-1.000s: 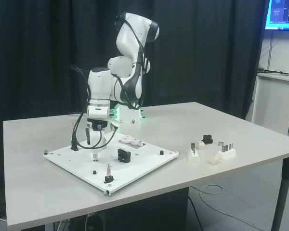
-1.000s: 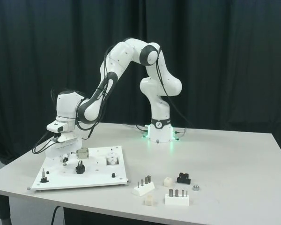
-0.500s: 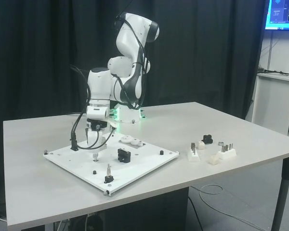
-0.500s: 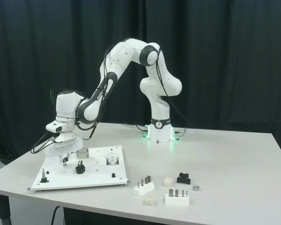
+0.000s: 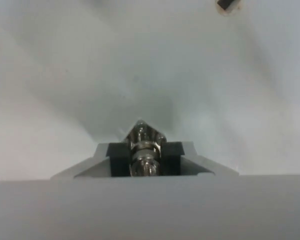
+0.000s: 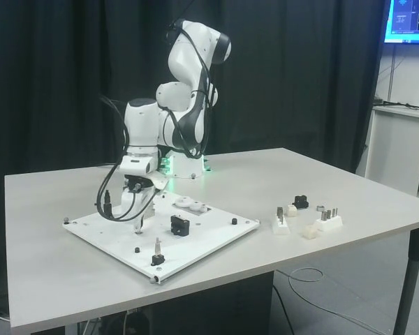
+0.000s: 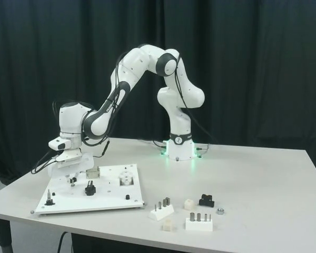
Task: Insert BNC.
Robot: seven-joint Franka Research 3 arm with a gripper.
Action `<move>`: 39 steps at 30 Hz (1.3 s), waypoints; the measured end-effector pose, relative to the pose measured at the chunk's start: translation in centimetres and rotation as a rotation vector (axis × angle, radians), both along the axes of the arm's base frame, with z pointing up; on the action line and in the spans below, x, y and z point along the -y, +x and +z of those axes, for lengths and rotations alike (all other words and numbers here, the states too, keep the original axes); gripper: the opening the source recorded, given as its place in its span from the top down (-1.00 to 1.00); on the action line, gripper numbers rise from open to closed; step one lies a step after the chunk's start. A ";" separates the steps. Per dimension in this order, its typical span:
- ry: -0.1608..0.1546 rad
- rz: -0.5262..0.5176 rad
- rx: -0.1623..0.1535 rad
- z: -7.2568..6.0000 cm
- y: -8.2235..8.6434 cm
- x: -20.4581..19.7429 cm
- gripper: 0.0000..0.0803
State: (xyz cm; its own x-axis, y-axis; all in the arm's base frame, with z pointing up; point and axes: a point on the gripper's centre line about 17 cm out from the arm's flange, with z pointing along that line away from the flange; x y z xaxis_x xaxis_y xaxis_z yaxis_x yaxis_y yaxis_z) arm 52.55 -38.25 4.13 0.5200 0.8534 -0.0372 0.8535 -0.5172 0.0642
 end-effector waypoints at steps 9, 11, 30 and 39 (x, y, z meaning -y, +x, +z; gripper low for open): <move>0.016 -0.052 -0.027 0.0 0.0 0.0 0.70; 0.019 -0.068 -0.030 0.0 -0.1 0.0 0.70; 0.026 -0.284 -0.022 0.0 -0.1 -0.1 0.70; 0.028 -0.432 -0.013 0.0 -0.1 -0.1 0.70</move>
